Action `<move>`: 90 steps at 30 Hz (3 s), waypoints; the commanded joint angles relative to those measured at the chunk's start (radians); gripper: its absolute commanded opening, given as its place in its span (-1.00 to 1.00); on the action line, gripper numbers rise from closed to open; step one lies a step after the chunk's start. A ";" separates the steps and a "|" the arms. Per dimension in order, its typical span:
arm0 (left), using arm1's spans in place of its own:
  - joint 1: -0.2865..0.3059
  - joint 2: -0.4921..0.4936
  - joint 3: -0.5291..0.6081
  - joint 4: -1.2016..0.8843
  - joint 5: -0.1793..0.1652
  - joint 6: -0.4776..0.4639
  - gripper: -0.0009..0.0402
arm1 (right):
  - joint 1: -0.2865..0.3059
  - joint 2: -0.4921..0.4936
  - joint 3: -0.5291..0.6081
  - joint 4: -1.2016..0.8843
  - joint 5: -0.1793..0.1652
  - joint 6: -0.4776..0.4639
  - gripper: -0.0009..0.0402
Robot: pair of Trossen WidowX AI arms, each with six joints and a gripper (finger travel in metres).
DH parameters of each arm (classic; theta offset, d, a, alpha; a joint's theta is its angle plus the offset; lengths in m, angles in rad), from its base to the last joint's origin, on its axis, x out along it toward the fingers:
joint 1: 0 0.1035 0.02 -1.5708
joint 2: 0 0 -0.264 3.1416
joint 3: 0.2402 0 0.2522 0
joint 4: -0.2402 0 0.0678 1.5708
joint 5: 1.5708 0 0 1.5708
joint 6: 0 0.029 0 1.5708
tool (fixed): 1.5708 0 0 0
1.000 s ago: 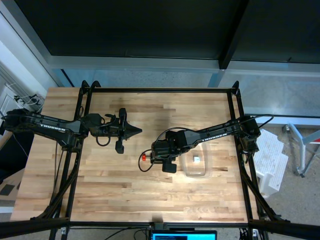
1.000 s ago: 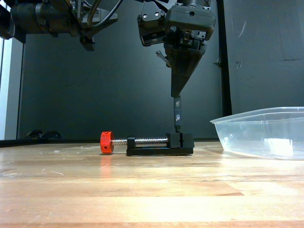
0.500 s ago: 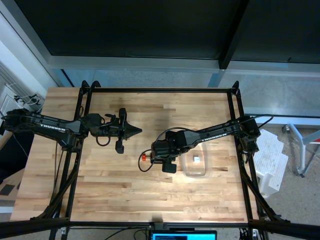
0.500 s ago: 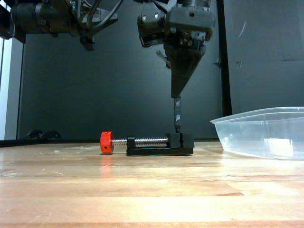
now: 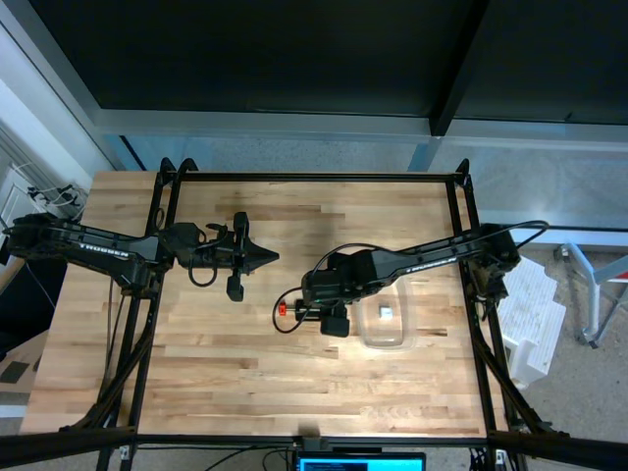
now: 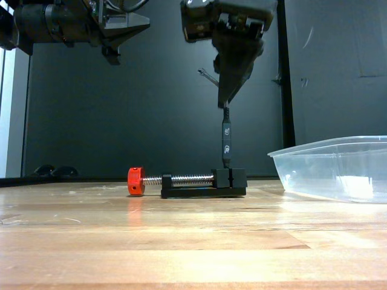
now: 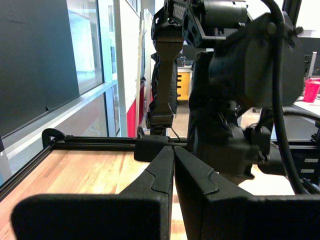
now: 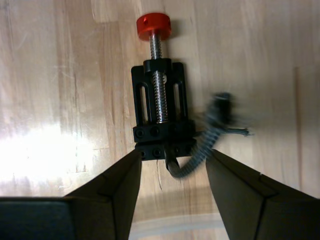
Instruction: Pick the USB-C connector and install on taskboard
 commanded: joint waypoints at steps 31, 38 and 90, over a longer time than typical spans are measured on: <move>0.000 0.000 0.000 -0.025 0.000 0.000 -0.96 | -0.142 -0.494 -0.316 0.329 0.001 -0.208 -0.79; 0.000 0.000 0.000 -0.025 0.000 0.000 -0.96 | -0.162 -0.665 -0.536 0.696 0.000 -0.241 -0.93; 0.000 0.000 0.000 -0.025 0.000 0.000 -0.96 | -0.217 -0.855 -1.145 1.590 -0.129 -0.195 -0.96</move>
